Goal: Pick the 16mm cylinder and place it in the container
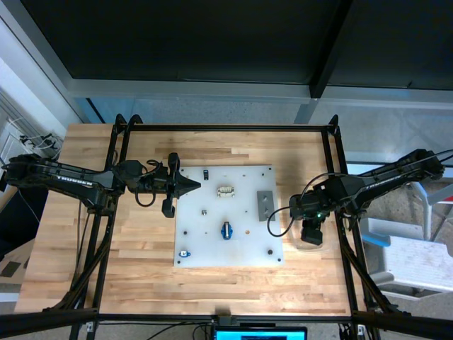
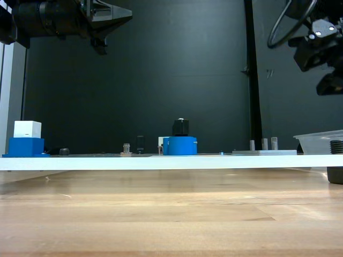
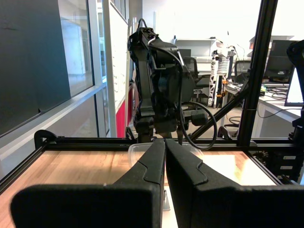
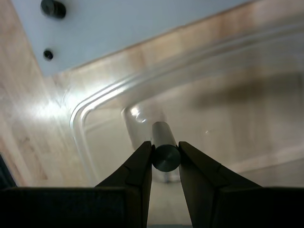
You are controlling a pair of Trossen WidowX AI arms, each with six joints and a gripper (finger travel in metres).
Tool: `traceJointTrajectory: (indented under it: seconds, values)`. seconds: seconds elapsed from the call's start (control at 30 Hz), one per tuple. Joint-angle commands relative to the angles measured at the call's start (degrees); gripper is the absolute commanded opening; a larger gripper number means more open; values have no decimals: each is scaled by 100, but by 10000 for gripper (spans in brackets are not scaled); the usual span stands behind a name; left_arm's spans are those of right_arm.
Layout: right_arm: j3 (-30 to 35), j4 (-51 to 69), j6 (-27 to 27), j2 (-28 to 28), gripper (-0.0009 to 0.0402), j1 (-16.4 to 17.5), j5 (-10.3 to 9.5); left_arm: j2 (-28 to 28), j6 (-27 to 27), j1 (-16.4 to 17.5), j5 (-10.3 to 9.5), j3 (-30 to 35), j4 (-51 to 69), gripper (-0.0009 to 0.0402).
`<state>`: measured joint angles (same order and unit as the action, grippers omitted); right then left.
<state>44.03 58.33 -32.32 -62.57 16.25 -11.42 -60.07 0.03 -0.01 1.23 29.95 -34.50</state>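
The 16mm cylinder (image 4: 163,135), short and grey metal, is pinched between the fingers of my right gripper (image 4: 165,148). It hangs pointing down over the container (image 4: 97,108), a clear plastic tray on the wood just right of the white board. In the high view the right gripper (image 1: 311,235) is beyond the board's right edge, and the container's rim (image 2: 320,140) shows in the low view. My left gripper (image 1: 197,185) is shut on nothing and hovers high over the board's left edge, its fingers (image 3: 156,161) pressed together.
The white board (image 1: 233,244) carries a grey metal block (image 1: 265,204) with upright pegs (image 2: 263,143), a blue fixture (image 1: 226,230) with a black knob, a white cube on a blue base (image 2: 25,139) and small dark knobs. A black frame (image 1: 333,163) surrounds the table.
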Motion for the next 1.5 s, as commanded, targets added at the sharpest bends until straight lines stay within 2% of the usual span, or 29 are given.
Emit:
traceJointTrajectory:
  seconds: [0.03, 0.07, 0.17, 0.47, 0.6, 0.8, 0.9, 1.0, 1.07, 1.23, 1.5]
  values:
    - [-203, -254, 2, -4, 28, 4, -85, -2, 0, 0, 0, 0, 0, 0]
    - [-258, -323, -2, -4, 28, 7, -87, -2, 0, 0, 0, 0, 0, 0]
    - [-428, -573, 9, -4, 28, 7, -313, -2, 0, 0, 0, 0, 0, 0]
    - [-636, -859, -11, -4, 28, 9, -315, -2, 0, 0, 0, 0, 0, 0]
    - [-669, -964, -31, -4, 48, 11, -326, -2, 0, 2, 0, 0, 0, 0]
    - [-723, -1132, -50, -9, 115, 13, -295, -2, 0, 0, 0, 0, 0, 0]
    - [-726, -1152, -79, -11, 144, 15, -153, -2, 0, 2, 0, 0, 0, 0]
    - [-726, -1152, -81, -11, 167, 13, -136, -2, 0, 2, 0, 0, 0, 0]
    - [-726, -1152, -98, -11, 178, 13, -28, -2, 0, 0, 0, 0, 0, 0]
    - [-708, -1152, -153, -9, 186, 15, -17, -2, 0, 2, 0, 0, 0, 0]
    - [-472, -1029, -175, 70, 172, 15, -20, -2, 0, 2, 0, 0, 0, 0]
